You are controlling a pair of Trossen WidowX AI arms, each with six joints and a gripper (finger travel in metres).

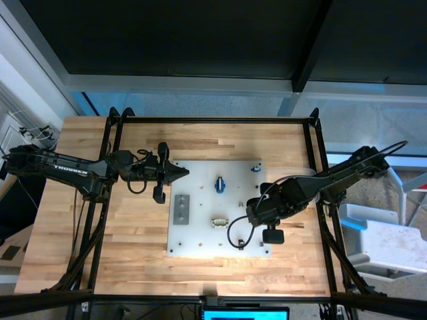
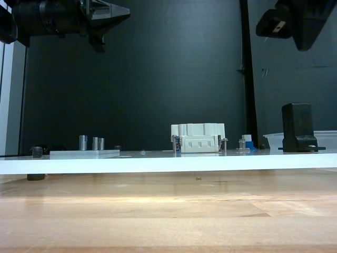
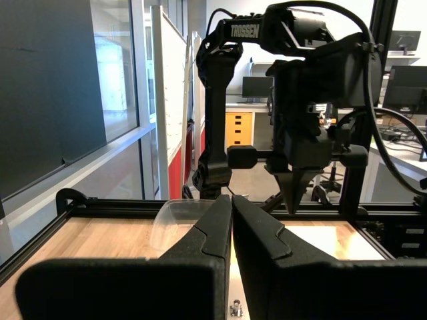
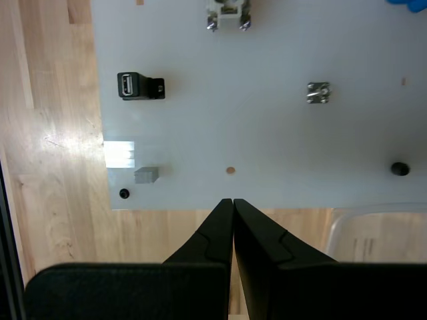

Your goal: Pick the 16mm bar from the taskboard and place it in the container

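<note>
As seen from the near edge, bars [image 2: 83,142] stand upright in the grey block [image 1: 181,208] on the left of the taskboard [image 1: 200,233]; the 16mm one cannot be told apart. Right gripper [image 4: 232,201]: fingers pressed together above the board's right edge. Container [image 4: 377,233]: just beside that edge, farther. Left gripper [image 3: 231,197]: fingers pressed together, over the far-left corner.

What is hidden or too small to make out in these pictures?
16mm bar: low view, metal pegs on the taskboard are too small to tell which it is.
Container: high view, under the right arm; right wrist view, cut off by the edge.
Left gripper, shut over the board's far left corner: left wrist view, its fingers hide most of the board.
Right gripper, shut over the board's right edge: hides the edge below.
</note>
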